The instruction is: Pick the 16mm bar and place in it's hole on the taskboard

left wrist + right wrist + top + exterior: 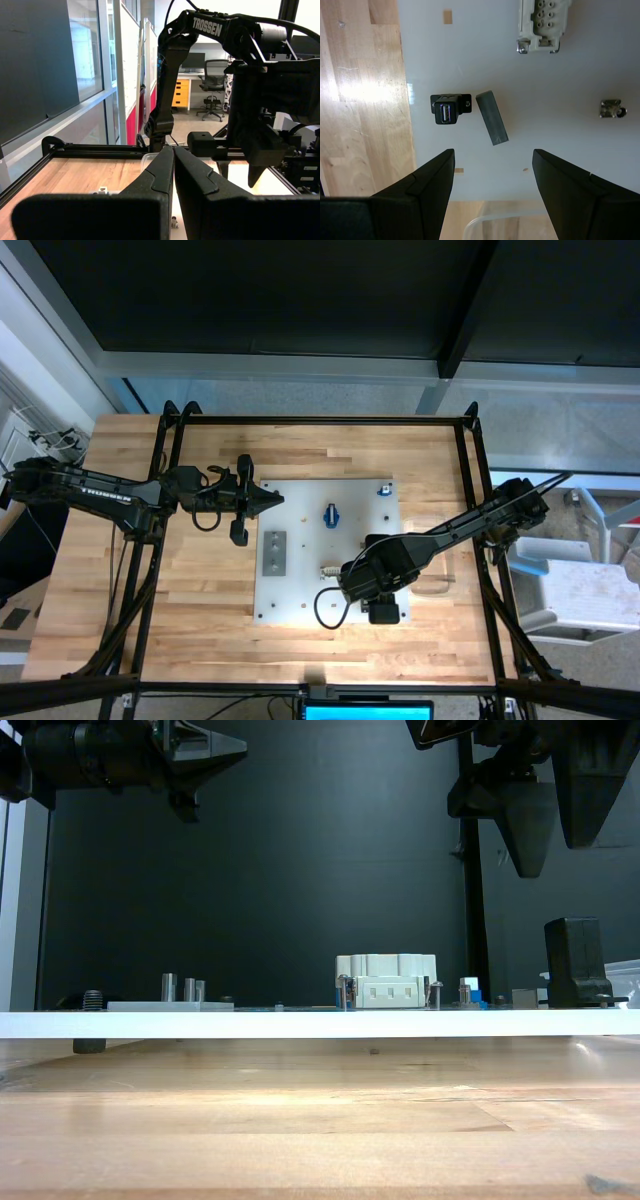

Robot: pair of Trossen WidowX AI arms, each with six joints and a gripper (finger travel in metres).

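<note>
The 16mm bar (491, 117) stands upright on the white taskboard (300, 585) beside a USB socket (450, 108), under the right gripper's (492, 155) released fingers. The left gripper (272, 500), fingers clenched on nothing, hovers over the taskboard's far-left corner.

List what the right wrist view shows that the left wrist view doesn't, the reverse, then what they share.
Only right wrist: the 16mm bar on the white task board beside a USB socket, untouched below the open right gripper; seated or not, cannot tell. Only left wrist: the left gripper, shut and empty, level above the wooden table, facing the right arm and an office beyond. Both: the wooden table.
</note>
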